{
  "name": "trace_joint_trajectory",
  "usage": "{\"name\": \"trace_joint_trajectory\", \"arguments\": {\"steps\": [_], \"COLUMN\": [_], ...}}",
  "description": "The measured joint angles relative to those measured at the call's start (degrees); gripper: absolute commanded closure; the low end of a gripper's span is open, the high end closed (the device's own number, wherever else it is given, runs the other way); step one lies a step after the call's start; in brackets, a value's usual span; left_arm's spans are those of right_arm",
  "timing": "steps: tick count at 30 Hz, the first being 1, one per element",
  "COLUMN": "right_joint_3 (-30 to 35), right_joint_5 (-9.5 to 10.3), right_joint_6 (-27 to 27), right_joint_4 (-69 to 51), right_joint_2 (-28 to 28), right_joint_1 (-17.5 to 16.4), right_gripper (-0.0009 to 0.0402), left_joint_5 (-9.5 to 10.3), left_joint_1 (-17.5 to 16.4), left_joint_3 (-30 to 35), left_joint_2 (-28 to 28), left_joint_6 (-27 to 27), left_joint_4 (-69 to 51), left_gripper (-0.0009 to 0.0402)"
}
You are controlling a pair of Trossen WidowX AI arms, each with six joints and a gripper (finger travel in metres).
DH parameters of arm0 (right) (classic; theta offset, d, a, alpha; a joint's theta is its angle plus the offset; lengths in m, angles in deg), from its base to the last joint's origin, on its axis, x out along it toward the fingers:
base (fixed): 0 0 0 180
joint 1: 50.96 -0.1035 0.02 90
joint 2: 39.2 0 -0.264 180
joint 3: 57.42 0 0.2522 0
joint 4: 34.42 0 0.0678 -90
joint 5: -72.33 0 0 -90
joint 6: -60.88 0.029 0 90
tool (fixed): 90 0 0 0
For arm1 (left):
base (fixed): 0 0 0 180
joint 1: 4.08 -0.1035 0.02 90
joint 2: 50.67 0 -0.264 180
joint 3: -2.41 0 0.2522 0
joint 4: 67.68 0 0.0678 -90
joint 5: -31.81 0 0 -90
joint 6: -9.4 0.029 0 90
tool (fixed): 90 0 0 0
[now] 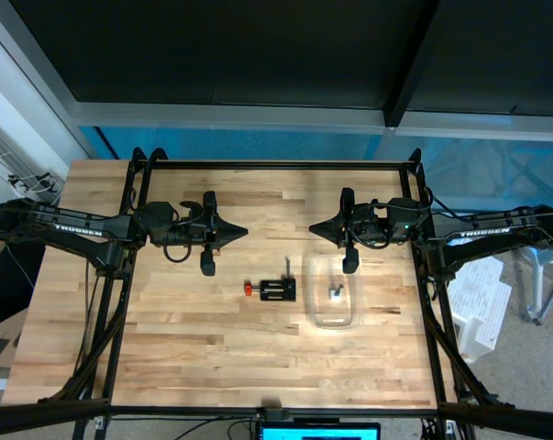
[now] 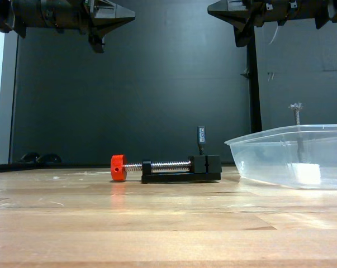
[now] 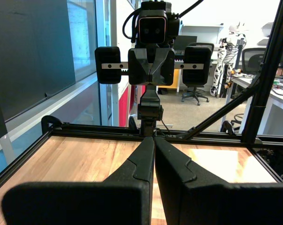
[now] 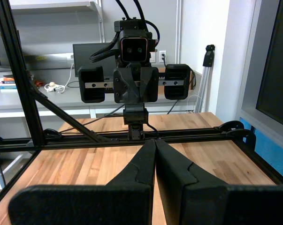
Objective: Pick the usb-c connector and install on the hub
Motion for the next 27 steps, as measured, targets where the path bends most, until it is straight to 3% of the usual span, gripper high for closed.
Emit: {"name": "trace_joint_trajectory", "arguments": {"steps": [21, 27], "right_joint_3": [0.0, 3.8], "right_joint_5": [0.02, 0.2], "right_joint_6": [0.0, 0.0], "right_joint_4": [-0.1, -12.0], "right_joint_2": [0.0, 0.0], "right_joint_1": [-0.1, -1.1], "right_gripper": [0.0393, 0.0393], "left_joint_5": [0.0, 0.0], "left_joint_1": [0.0, 0.0], "left_joint_3": [0.0, 0.0], "left_joint_2": [0.0, 0.0], "left_joint_6": [0.0, 0.0], "left_joint_4": [0.0, 0.0], "left_gripper": [0.0393, 0.0393]}}
